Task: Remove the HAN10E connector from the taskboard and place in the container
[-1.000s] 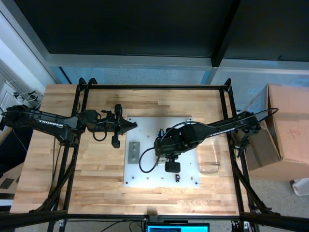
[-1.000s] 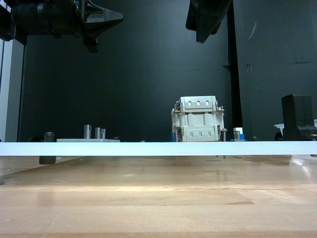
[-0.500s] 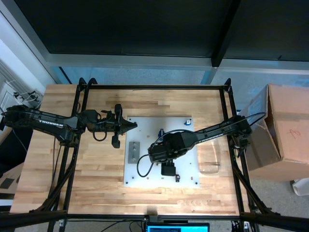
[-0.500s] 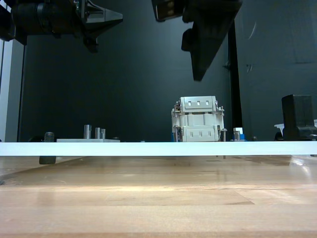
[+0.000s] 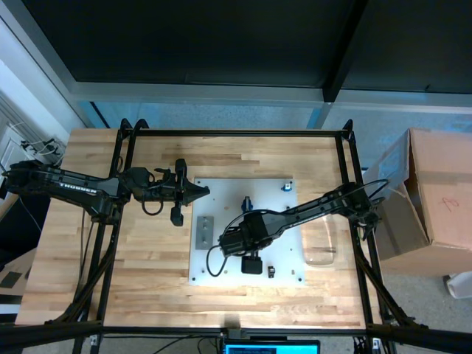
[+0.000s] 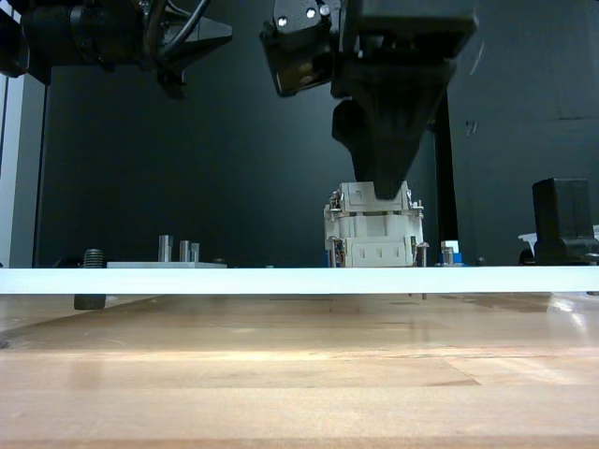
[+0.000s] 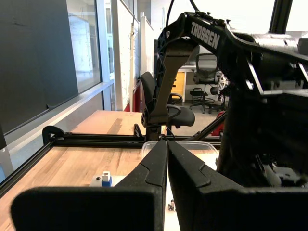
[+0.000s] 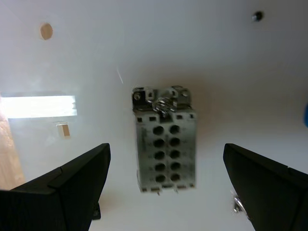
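1. Left gripper [image 5: 203, 190]: held high over the table [image 5: 88, 243], at the far left edge of the board [image 5: 221, 274]. It points inward toward the board's middle. In the left wrist view its two fingers [image 7: 156, 166] lie pressed together with nothing between them. It is well apart from the connector.

2. Plate [image 5: 203, 232]: grey, flat on the left part of the board. It carries short upright pegs, seen in the low view.

3. Connector [image 6: 374, 229]: grey, standing upright on the board near its middle. It is not held. The low view shows two stacked grey sections with side latches. The right wrist view shows its top face with two rows of five holes. In the high view it is hidden under the right arm.

4. Right gripper [image 6: 385, 185]: directly above the connector, pointing straight down. Its fingers [image 8: 67, 190] are spread wide, one on each side of the connector, with white board showing in both gaps. In the low view a fingertip overlaps the connector's top edge. Whether it touches cannot be told.

5. Container [image 5: 321, 243]: clear, on the table just beside the board's right edge. It is apart from the connector.

6. Box [image 5: 435, 199]: cardboard, beyond the table's right side.
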You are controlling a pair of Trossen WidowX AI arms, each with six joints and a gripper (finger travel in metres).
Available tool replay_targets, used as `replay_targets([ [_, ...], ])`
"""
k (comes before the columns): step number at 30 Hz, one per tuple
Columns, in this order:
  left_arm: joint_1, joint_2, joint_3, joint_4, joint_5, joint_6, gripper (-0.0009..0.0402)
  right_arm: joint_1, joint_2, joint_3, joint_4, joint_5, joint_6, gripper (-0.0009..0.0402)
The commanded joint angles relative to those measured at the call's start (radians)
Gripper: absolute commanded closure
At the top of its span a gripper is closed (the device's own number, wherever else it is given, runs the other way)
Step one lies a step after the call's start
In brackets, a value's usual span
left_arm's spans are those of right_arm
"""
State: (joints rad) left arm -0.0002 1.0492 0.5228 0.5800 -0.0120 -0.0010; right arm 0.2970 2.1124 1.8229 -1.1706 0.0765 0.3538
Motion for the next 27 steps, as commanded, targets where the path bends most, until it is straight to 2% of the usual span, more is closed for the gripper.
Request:
replay_targets([
  [1,0.000,0.000,0.000,0.000,0.000,0.000,0.0393,0.003,0.013,-0.001,0.010,-0.019,-0.003,0.0064],
  [6,0.000,0.000,0.000,0.000,0.000,0.000,0.0393,0.004,0.019,-0.001,0.017,-0.025,-0.004,0.0098],
  [20,0.000,0.000,0.000,0.000,0.000,0.000,0.0393,0.005,0.018,-0.001,0.019,-0.024,-0.022,0.0288],
  [27,0.000,0.000,0.000,0.000,0.000,0.000,0.0393,0.004,0.018,-0.001,0.019,-0.024,-0.026,0.0358],
])
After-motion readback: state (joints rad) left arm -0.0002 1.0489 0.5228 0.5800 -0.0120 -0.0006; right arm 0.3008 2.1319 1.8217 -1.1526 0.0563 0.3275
